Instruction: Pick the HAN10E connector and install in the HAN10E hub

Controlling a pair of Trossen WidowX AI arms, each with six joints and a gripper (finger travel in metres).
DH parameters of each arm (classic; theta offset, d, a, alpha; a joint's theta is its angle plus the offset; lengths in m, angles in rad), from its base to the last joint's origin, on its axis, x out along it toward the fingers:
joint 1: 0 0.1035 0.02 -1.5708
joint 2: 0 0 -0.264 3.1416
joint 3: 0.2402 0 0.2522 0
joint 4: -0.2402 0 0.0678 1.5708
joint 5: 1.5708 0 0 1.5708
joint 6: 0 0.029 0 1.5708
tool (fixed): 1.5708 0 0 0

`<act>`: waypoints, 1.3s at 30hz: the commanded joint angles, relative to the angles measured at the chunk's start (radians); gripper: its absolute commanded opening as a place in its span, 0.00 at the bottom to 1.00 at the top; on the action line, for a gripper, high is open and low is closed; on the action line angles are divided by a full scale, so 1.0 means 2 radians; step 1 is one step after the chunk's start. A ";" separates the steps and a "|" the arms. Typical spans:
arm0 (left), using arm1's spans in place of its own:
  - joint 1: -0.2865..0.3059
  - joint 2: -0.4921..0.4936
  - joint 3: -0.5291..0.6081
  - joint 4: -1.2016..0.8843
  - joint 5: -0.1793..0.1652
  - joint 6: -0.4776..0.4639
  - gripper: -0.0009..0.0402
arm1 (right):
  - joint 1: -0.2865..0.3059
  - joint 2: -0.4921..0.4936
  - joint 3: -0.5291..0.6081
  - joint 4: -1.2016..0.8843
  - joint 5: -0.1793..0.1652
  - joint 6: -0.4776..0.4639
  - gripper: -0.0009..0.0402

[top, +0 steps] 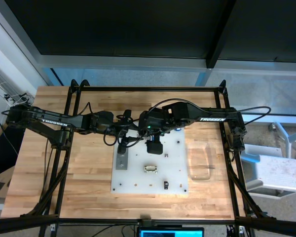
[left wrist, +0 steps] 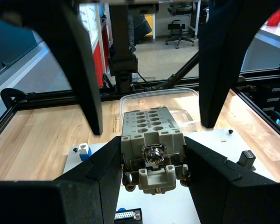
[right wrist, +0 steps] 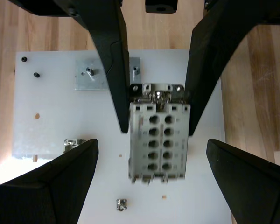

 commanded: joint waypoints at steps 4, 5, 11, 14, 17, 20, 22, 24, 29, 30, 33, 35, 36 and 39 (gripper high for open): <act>0.000 0.000 0.000 -0.005 0.002 -0.001 0.29 | -0.008 0.009 -0.001 0.008 -0.013 -0.011 0.79; 0.000 0.000 0.000 -0.006 0.002 -0.001 0.29 | -0.008 0.010 -0.001 0.009 -0.012 -0.013 0.78; 0.000 0.000 0.000 -0.021 0.002 -0.002 0.29 | -0.008 0.010 0.000 0.008 -0.012 -0.019 0.70; 0.000 0.000 0.000 -0.021 0.002 -0.002 0.29 | -0.008 0.010 0.000 0.005 -0.012 -0.023 0.67; 0.000 0.000 0.000 -0.020 0.003 -0.002 0.29 | -0.008 0.010 -0.001 0.004 -0.012 -0.024 0.64; 0.000 0.000 0.000 -0.021 0.009 -0.002 0.29 | -0.008 0.010 -0.001 0.004 -0.012 -0.024 0.61; 0.000 0.000 0.000 -0.021 0.010 -0.002 0.29 | -0.009 0.010 -0.001 0.004 -0.011 -0.024 0.60; 0.000 0.000 0.000 -0.020 0.010 -0.003 0.29 | -0.009 0.010 -0.001 0.005 -0.011 -0.026 0.58; 0.000 0.000 0.000 -0.020 0.010 -0.004 0.29 | -0.010 0.010 -0.001 0.007 -0.012 -0.026 0.53; 0.000 0.000 0.000 -0.020 0.010 -0.003 0.29 | -0.010 0.010 -0.001 0.008 -0.012 -0.026 0.51; 0.000 0.000 0.000 -0.020 0.010 -0.003 0.29 | -0.011 0.010 -0.001 0.007 -0.012 -0.026 0.47; 0.000 0.000 0.000 -0.020 0.010 -0.004 0.29 | -0.011 0.010 -0.001 0.007 -0.012 -0.026 0.43; 0.000 0.000 0.000 -0.020 0.010 -0.004 0.29 | -0.011 0.010 -0.001 0.007 -0.012 -0.026 0.42; 0.000 0.000 0.000 -0.019 0.010 -0.004 0.29 | -0.011 0.010 -0.001 0.007 -0.012 -0.026 0.37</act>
